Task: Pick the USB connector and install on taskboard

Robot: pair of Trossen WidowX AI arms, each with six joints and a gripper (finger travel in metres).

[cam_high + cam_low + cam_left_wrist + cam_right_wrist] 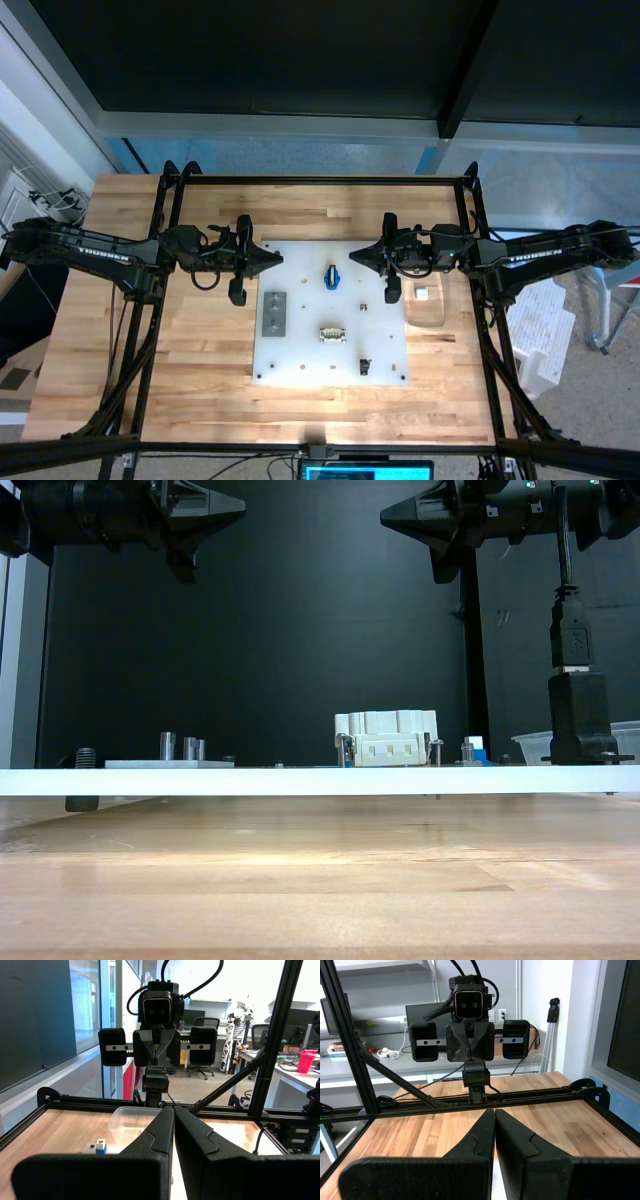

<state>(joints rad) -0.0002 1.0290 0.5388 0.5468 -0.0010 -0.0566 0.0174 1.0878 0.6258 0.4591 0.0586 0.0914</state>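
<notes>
The white taskboard (300, 345) lies at the table's centre, carrying a grey metal block (273, 312), a blue part (333, 276) and a multi-pin socket (333, 334). The black USB connector (573, 632) stands upright in a small black part (580, 720) at the board's near right, a strip of its metal shell showing and its cable rising. From above it is a small dark shape (365, 365). My left gripper (277, 257) hovers shut over the board's far left edge. My right gripper (353, 257) hovers shut over the far middle, facing the left one. Both hold nothing.
A clear plastic tub (435, 300) holding a small white piece sits just off the board's right edge, below the right arm. A black frame (320, 180) rings the table. Bare wood shows left of the board and along the near edge.
</notes>
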